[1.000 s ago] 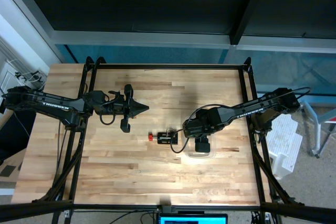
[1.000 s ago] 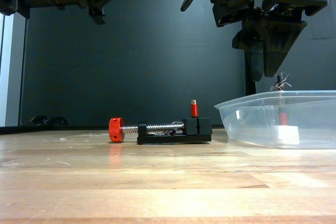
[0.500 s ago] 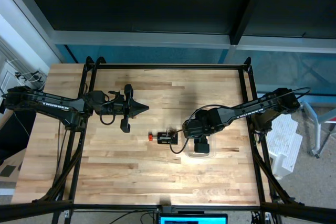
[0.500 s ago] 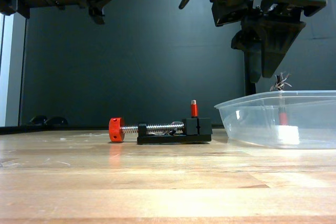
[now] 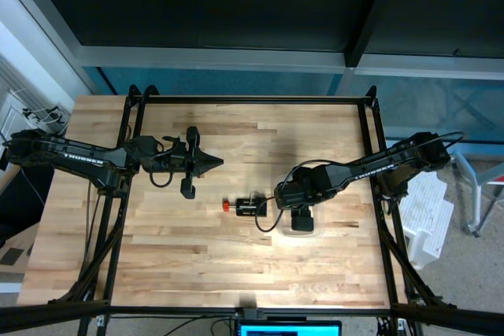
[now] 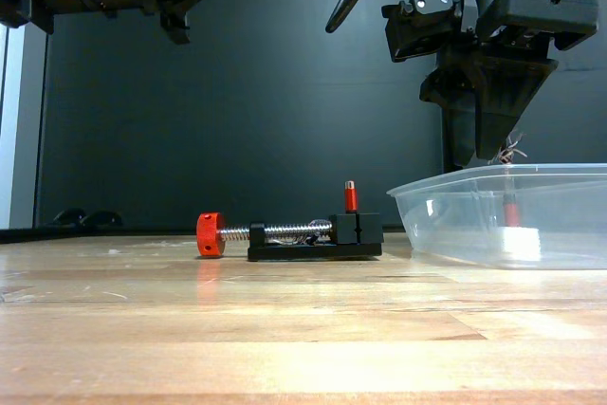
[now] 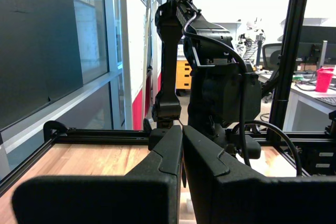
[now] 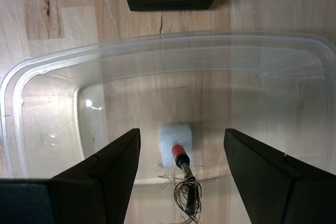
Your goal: Pick the rca connector and install on the hub
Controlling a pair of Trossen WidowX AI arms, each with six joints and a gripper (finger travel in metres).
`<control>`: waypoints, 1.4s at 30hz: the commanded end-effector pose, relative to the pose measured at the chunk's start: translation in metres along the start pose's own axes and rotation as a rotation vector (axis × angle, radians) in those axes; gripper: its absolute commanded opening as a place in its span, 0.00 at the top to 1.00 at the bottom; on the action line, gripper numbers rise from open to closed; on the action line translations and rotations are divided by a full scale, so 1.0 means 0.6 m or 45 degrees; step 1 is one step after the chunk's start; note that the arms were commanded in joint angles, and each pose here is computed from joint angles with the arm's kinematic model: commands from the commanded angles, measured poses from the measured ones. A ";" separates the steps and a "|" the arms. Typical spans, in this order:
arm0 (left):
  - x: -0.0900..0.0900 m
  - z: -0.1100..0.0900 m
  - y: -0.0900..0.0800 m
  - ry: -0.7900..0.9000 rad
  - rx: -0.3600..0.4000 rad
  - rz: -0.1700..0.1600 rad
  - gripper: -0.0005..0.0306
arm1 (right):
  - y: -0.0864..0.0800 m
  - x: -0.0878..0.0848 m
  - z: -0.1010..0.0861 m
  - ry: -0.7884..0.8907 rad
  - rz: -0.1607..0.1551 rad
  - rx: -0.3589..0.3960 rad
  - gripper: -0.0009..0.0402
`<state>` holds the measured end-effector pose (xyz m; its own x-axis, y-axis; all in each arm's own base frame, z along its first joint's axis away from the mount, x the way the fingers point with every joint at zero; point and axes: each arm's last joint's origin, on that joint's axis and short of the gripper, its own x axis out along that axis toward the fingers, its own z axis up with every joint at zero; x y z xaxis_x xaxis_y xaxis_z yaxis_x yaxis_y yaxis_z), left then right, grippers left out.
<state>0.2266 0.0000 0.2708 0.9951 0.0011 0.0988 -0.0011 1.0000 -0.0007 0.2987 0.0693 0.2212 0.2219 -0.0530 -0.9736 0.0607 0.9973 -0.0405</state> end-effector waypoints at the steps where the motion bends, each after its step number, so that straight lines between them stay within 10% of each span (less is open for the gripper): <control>1: 0.000 0.000 0.000 0.000 0.000 0.000 0.98 | 0.002 0.008 0.002 0.014 -0.005 -0.002 0.44; 42: 0.000 0.000 0.000 0.000 0.000 0.000 0.98 | 0.009 0.055 0.004 0.029 -0.007 -0.012 0.51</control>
<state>0.2266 0.0000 0.2708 0.9951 0.0011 0.0992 -0.0011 1.0000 -0.0003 0.3082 0.0730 0.1892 0.1979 -0.0580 -0.9785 0.0516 0.9975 -0.0487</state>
